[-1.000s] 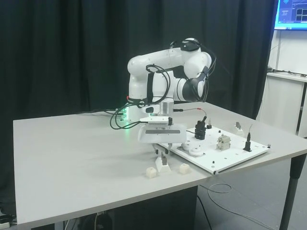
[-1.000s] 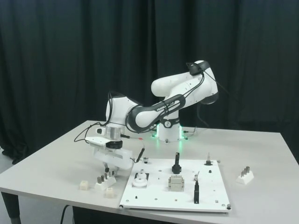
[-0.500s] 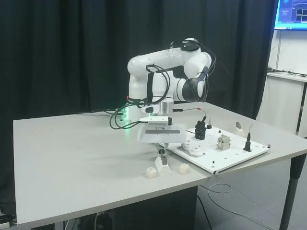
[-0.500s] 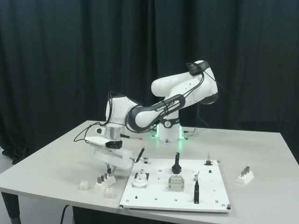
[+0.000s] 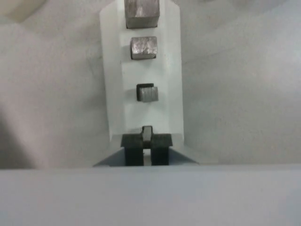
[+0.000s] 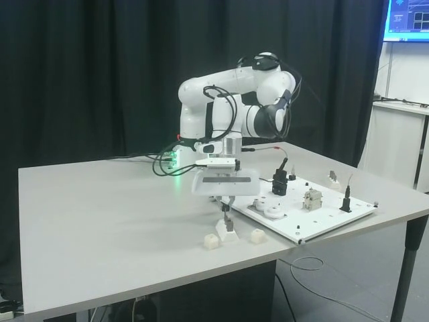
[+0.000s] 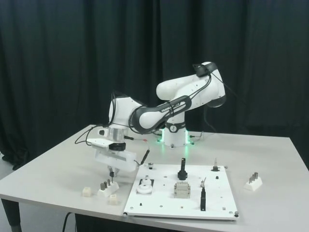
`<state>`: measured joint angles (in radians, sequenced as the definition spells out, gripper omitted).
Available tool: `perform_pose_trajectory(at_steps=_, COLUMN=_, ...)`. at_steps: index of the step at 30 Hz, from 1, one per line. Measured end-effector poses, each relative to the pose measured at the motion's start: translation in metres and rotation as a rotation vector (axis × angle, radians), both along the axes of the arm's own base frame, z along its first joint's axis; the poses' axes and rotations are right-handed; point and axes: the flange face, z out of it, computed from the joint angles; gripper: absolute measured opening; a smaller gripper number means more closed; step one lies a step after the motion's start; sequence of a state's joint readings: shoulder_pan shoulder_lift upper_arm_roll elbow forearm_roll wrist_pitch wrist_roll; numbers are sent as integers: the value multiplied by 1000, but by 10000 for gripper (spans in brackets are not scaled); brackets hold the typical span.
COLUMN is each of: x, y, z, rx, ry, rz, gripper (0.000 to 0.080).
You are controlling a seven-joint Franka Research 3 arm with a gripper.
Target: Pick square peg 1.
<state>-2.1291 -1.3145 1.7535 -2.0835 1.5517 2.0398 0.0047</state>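
Observation:
A white peg holder [image 5: 115, 70] [image 6: 228, 233] [image 7: 107, 190] lies near the table's front edge and carries three grey square pegs [image 5: 143, 48] in a row. My gripper [image 5: 147, 149] [image 6: 224, 205] [image 7: 111, 173] hangs just above one end of the holder. Its black fingers [image 5: 133, 149] are shut on a small grey square peg [image 5: 147, 133], which is held upright between them. In the room views that peg is too small to make out.
Two small white cubes [image 6: 210, 241] [image 6: 256, 235] sit beside the holder. A white assembly board [image 6: 333, 213] [image 7: 219, 200] with several mounted parts lies next to it. Another small holder [image 7: 253, 181] stands at the far side of the board.
The gripper has risen from the peg holder, and the wrist now sits higher above the table. The holder has stayed in place.

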Motion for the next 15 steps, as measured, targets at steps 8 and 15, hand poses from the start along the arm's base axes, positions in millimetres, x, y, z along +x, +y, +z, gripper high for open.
perform_pose_trajectory(at_steps=8, x=-3, y=-1, z=19, rx=14, ry=11, rz=24, gripper=31)
perform_pose_trajectory(at_steps=15, x=-3, y=-2, z=31, rx=23, ry=19, rz=29, gripper=29)
